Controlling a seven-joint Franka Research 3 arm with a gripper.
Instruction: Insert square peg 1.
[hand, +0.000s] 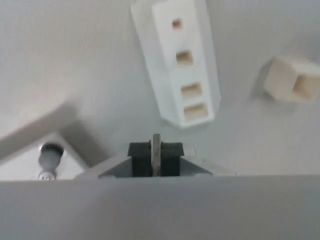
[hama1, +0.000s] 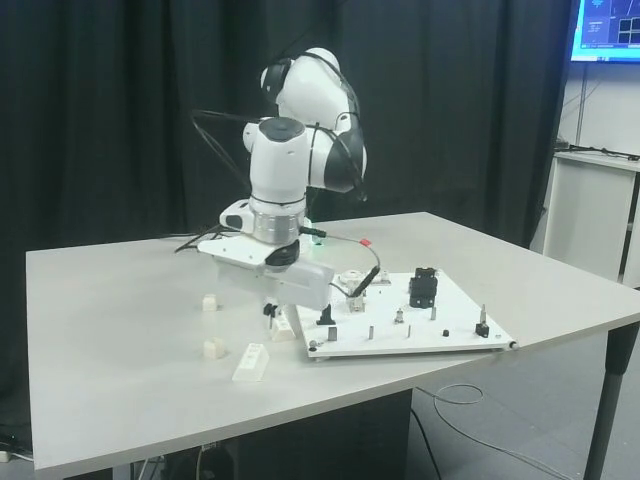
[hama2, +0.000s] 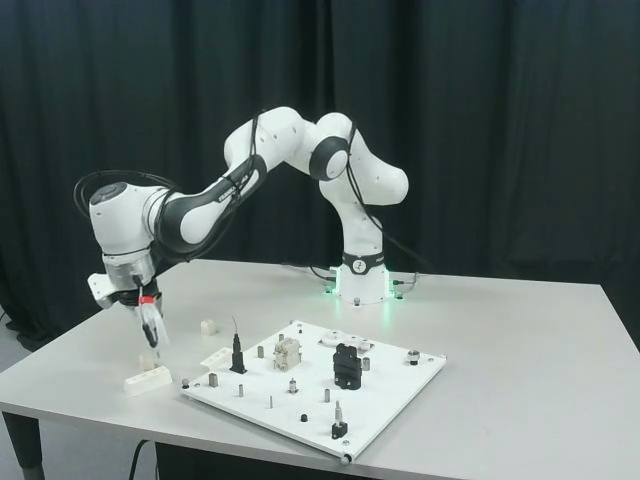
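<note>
A grey bench (hama2: 520, 340) carries a white Franka arm (hama2: 290, 150), its base (hama2: 362, 285) lit green at the far side, reaching out and down toward the bench's left near corner in the second room view. Beside it lies a white assembly board (hama2: 400, 385) studded with small black and grey fixtures, a black block (hama2: 346, 366) among them; the first room view shows the same board (hama1: 455, 310) to the right of the arm's wrist.

Left of the board rests a long white receptacle block (hama2: 147, 380), which the wrist view alone reveals to have four square holes of graded size in a row (hand: 182, 62). That view also shows a small hollow white cube (hand: 292, 80) well apart from the block; the first room view places the block (hama1: 252, 362) nearest the front edge with a cube (hama1: 214, 348) just behind it and another small cube (hama1: 209, 302) farther back.

The gripper (hand: 156, 156) hangs above the bench near the receptacle block, its black fingers (hand: 140, 157) closed on a thin grey square peg (hand: 156, 152) held upright between them, clear of the holes. From the room cameras the peg itself is too small to make out.
</note>
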